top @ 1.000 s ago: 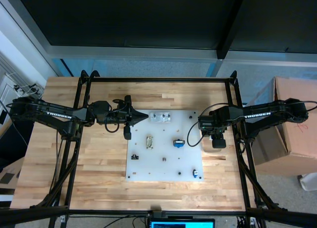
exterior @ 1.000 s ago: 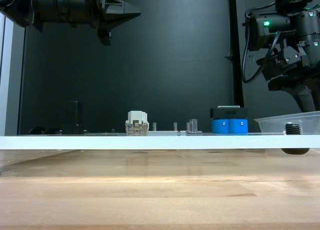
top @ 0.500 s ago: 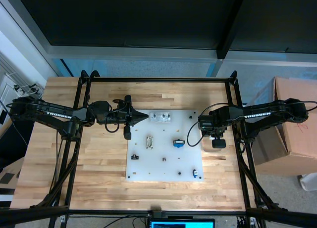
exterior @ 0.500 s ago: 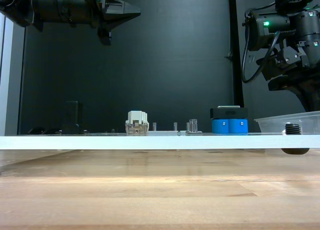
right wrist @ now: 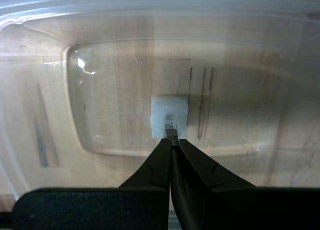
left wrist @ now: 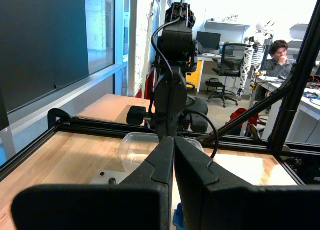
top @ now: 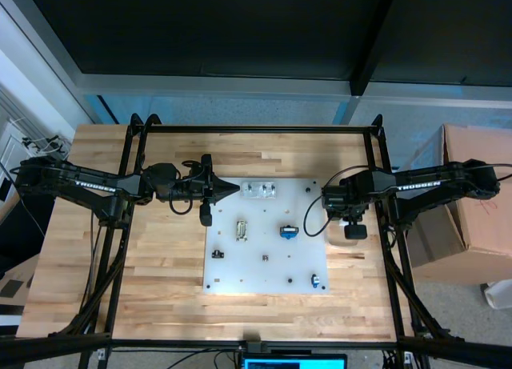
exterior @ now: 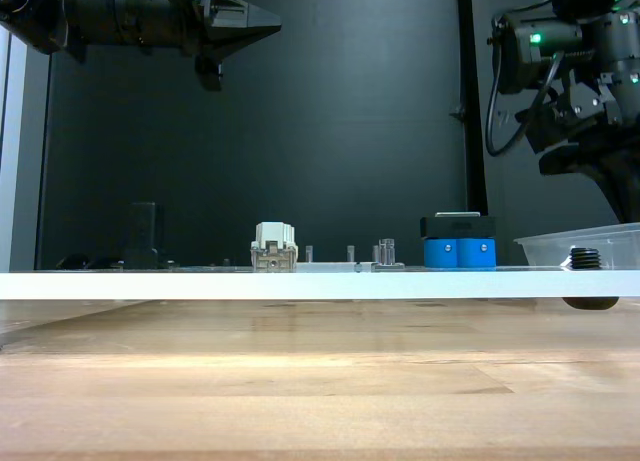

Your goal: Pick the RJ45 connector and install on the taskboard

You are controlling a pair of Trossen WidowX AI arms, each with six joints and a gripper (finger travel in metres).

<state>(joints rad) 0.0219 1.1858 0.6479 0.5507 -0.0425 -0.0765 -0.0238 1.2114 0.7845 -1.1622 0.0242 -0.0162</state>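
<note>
Over wooden desk [top: 160, 265]: found right tool [right wrist: 171, 135] gripping pale RJ45 connector [right wrist: 169, 115] above clear plastic tray [exterior: 560, 243], left tool [left wrist: 174, 138] clenched, empty, aloft; judged straight lift best.

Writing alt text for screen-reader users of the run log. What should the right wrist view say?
The shut right hand grips a small whitish RJ45 connector by one end, over the floor of a clear plastic tray. The left hand is outside this view; the high view shows it above the taskboard's far left corner.
</note>
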